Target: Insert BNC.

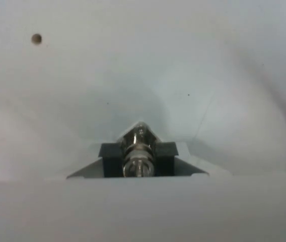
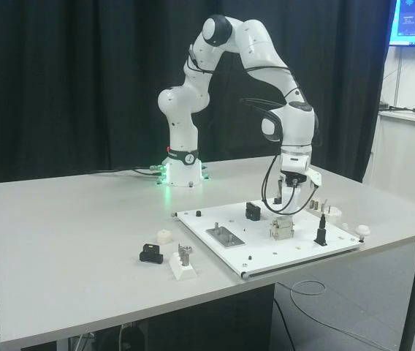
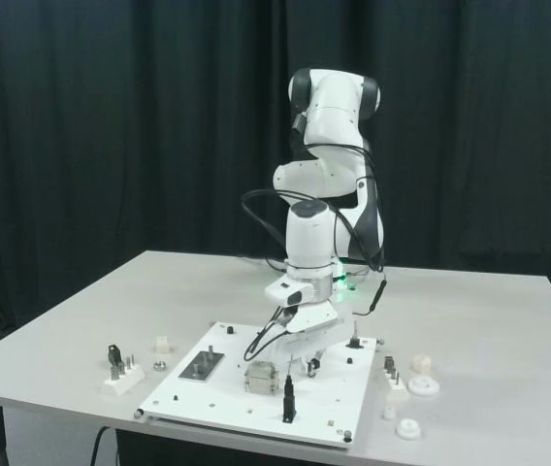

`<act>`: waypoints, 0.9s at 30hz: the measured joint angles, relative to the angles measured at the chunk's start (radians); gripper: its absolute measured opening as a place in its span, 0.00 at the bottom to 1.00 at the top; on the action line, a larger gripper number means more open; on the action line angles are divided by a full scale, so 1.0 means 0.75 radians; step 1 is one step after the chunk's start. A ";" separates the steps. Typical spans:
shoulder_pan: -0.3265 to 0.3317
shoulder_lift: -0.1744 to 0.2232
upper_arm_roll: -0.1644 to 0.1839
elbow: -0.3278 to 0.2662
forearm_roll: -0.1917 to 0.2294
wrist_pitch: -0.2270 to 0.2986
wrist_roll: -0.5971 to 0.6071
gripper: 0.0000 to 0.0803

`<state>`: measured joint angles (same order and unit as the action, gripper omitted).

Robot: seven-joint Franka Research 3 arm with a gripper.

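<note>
In the wrist view, a metal BNC connector (image 1: 139,150) sits between my two black fingers (image 1: 112,159). My gripper (image 1: 139,161) is shut on it and hangs over the white board (image 1: 133,75). In the first room view the gripper (image 2: 293,197) hovers low over the far right part of the white board (image 2: 215,219), just behind a metal block (image 2: 282,228). The second room view shows the gripper (image 3: 308,361) above the board (image 3: 217,398), next to the same metal block (image 3: 259,377). The connector is too small to pick out in either room view.
On the board stand a black upright plug (image 2: 321,232), a grey plate (image 2: 226,235) and a small black part (image 2: 253,212). A white holder with metal pegs (image 2: 183,265), a black part (image 2: 149,254) and a white piece (image 2: 164,235) lie beside it. White round parts (image 3: 423,386) lie beyond its other side.
</note>
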<state>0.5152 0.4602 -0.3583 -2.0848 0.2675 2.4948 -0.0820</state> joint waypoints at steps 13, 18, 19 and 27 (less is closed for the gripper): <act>-0.002 0.001 0.000 0.003 0.000 -0.008 -0.071 0.15; -0.004 0.003 0.001 0.007 0.000 -0.013 -0.145 0.15; -0.004 0.003 0.001 0.007 0.000 -0.014 -0.162 0.15; -0.010 0.003 0.006 0.009 0.000 -0.014 -0.227 0.15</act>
<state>0.5075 0.4626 -0.3536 -2.0780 0.2675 2.4840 -0.2521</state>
